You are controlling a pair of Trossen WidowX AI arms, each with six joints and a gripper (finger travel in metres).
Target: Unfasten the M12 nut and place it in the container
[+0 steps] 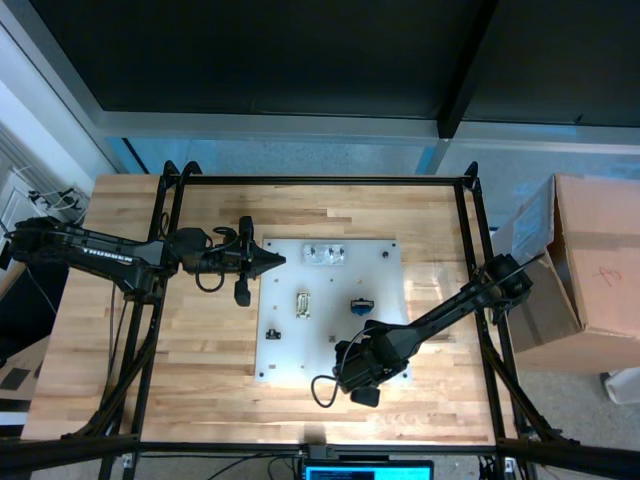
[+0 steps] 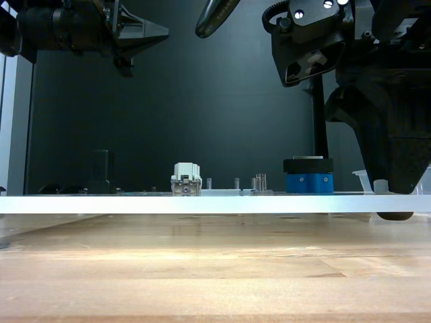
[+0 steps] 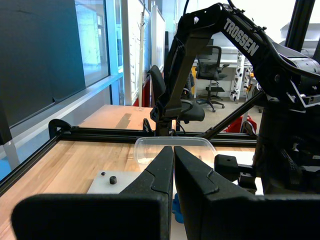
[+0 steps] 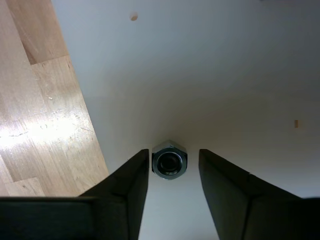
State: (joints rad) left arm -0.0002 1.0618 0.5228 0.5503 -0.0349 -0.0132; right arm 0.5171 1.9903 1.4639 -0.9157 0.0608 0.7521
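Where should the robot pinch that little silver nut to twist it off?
By two opposite flat sides, coming straight down from above: the nut lies flat on the white board, apparently on its stud, hole up. The right gripper hangs over it, jaws open either side, one nearly touching. The left gripper hovers shut over the board's far left corner.

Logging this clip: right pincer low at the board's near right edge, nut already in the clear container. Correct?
No: the right wrist view shows the nut on its stud on the board, inside the open right pincer, not in the container. The left pincer hangs shut by the board's far left edge.
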